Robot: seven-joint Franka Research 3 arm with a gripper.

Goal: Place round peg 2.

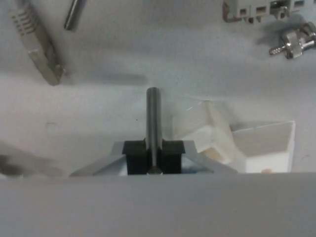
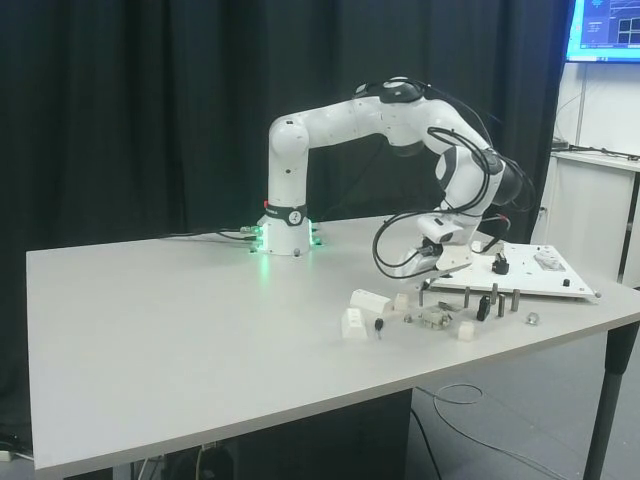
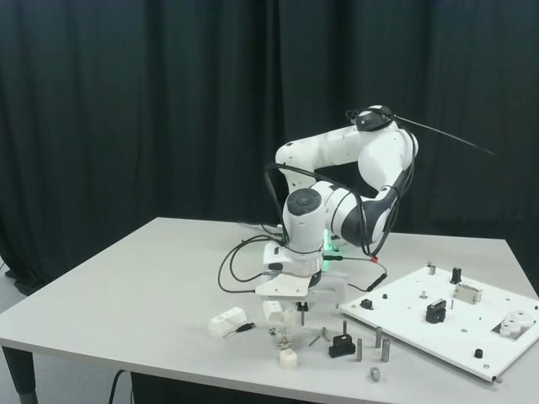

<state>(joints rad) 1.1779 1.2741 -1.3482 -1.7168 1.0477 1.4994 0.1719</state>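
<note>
Between the black fingertips of the gripper (image 1: 153,157), the wrist view shows a grey metal peg (image 1: 153,123) clamped upright, its free end pointing down toward the grey table (image 2: 180,310). Pickup is judged complete. Placement is outstanding: the arm (image 3: 337,181) hangs over the loose parts near the table's front edge, with the white board (image 3: 438,324) apart to one side and the peg not yet over any hole in it. A white block (image 1: 237,143) lies just beside the peg below. No brand, label or legible writing is found on any item.
</note>
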